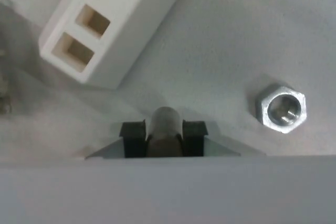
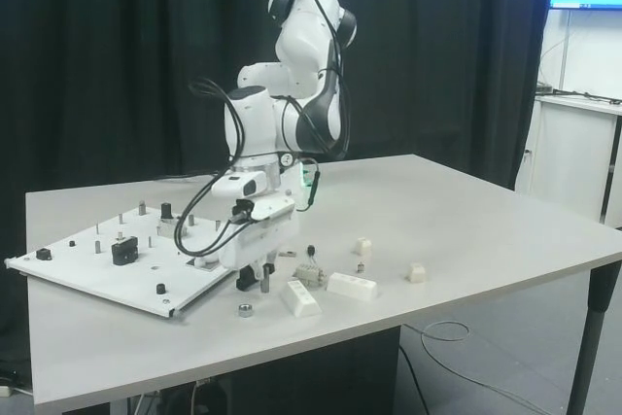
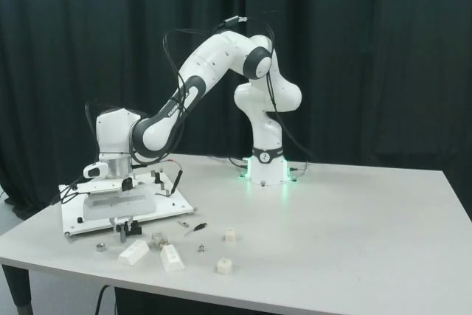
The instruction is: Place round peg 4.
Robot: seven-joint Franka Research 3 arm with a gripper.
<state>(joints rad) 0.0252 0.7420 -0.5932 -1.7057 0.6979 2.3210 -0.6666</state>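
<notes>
My gripper (image 1: 164,139) is shut on a short grey round peg (image 1: 165,119), which stands upright between the two black fingers (image 1: 133,136). The gripper (image 2: 251,279) hangs low over the grey table, just off the front corner of the white assembly board (image 2: 87,269). In the second room view the gripper (image 3: 127,232) is at the near edge of the board (image 3: 81,220). The peg's lower end is hidden from both room cameras.
A metal hex nut (image 1: 281,107) lies on the table close beside the gripper, seen also as the nut (image 2: 245,310). A white block with square holes (image 1: 105,19) lies nearby. A second white block (image 2: 352,285), small white cubes (image 2: 416,272) and small parts lie further along the table.
</notes>
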